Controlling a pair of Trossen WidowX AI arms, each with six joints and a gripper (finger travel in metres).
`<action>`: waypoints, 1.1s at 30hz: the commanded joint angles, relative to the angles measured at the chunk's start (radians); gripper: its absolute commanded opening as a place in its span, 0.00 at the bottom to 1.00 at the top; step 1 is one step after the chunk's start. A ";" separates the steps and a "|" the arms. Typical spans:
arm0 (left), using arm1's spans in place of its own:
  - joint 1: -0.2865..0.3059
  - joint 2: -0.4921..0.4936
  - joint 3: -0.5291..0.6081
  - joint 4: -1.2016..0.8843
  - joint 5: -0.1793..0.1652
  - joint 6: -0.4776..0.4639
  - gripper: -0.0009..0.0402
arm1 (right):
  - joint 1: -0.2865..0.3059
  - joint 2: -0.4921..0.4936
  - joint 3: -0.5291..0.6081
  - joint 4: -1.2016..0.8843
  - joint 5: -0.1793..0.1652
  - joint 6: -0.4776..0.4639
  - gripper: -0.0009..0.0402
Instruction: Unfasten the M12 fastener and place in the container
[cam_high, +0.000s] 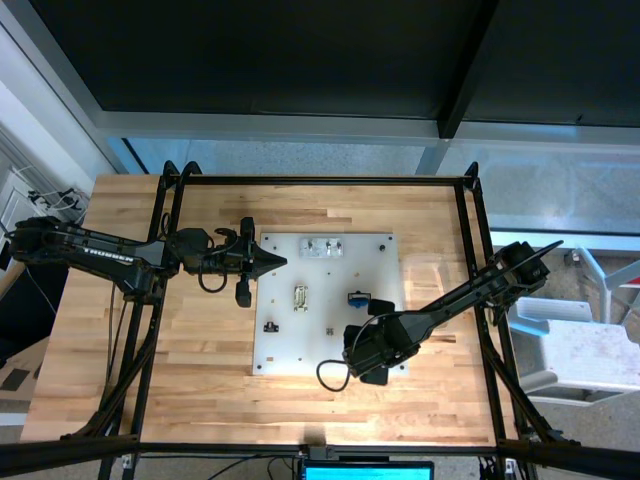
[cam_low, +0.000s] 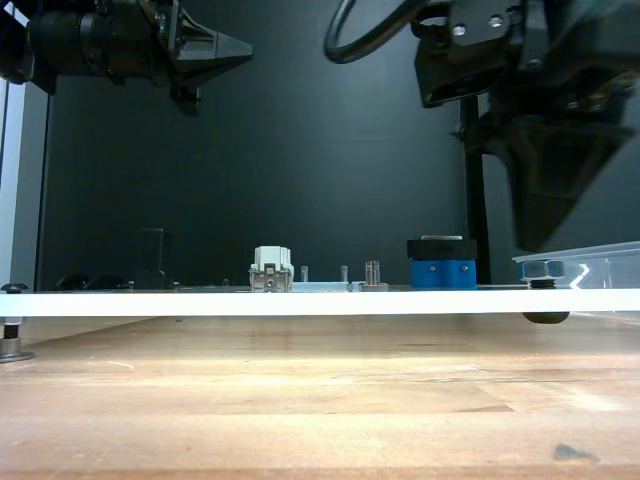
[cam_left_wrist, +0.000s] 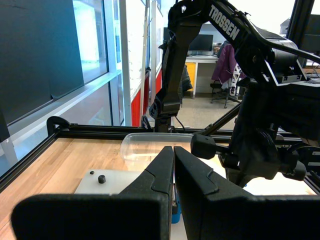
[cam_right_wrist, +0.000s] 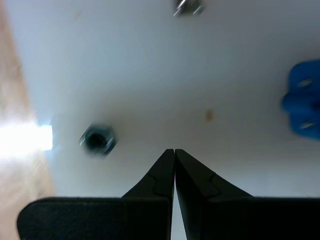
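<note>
Sitting near right claw (cam_right_wrist: 174, 150), nut (cam_right_wrist: 97, 139); left claw (cam_high: 283, 262) aloft.

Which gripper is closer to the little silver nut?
Right. The right gripper hovers just above the nut, slightly beside it; the left gripper hangs high over the board's far left corner, well away.

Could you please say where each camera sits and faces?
High: above the near edge, facing down at the board; both arms, left end effector at its left edge, right end effector near-right.
Low: table height, facing level; both end effectors overhead.
Left wrist: along its shut end effector toward the container.
Right wrist: down past its shut end effector.
Low and right wrist share the nut.
</note>
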 joint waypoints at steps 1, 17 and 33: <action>0.000 0.000 0.000 0.000 0.000 0.000 0.02 | 0.000 -0.006 0.010 0.002 -0.081 -0.002 0.02; 0.000 0.000 0.000 0.000 0.000 0.000 0.02 | 0.005 0.024 0.047 0.077 -0.307 -0.011 0.02; 0.000 0.000 0.000 0.000 0.000 0.000 0.02 | 0.002 0.064 0.025 0.118 -0.243 -0.029 0.02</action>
